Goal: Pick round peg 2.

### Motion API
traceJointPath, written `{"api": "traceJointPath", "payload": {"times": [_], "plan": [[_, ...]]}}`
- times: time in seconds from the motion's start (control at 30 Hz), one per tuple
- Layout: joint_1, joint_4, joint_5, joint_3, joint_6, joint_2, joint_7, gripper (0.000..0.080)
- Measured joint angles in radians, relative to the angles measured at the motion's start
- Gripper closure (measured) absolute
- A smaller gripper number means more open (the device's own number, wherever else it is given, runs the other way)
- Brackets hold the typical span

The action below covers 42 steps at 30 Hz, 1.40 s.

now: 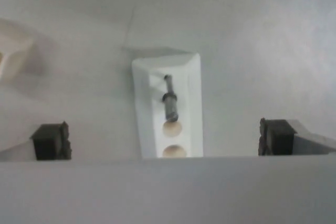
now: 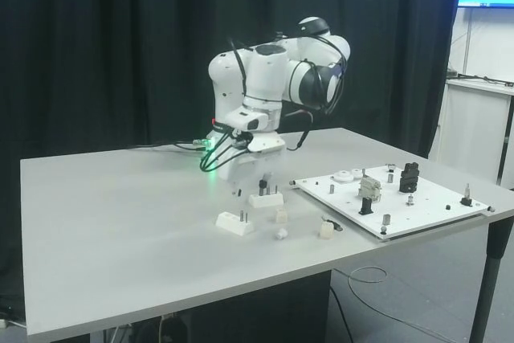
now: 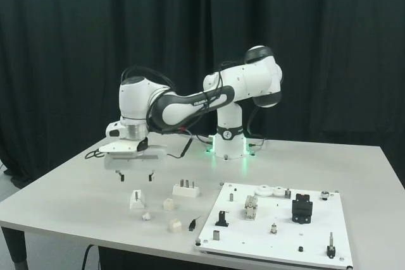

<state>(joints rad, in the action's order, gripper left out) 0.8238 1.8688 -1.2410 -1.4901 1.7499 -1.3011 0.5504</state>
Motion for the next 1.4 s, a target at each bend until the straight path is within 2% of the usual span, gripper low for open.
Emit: {"api": "traceJointPath", "payload": {"times": [0.63,1.17,1.2,1.37,1.4], "plan": [[-0.052,0.033,-0.093,0.096,0.092,-0.012,0.158,0.0003],[-0.060,0.064,-0.151,0.144,0.158,-0.013,0.190,0.0003],[-0.060,0.065,-0.151,0.144,0.160,-0.013,0.190,0.0106],[-0.060,0.065,-0.151,0.144,0.167,-0.013,0.191,0.0106],[-0.060,0.065,-0.151,0.143,0.168,-0.013,0.191,0.0278]]}}
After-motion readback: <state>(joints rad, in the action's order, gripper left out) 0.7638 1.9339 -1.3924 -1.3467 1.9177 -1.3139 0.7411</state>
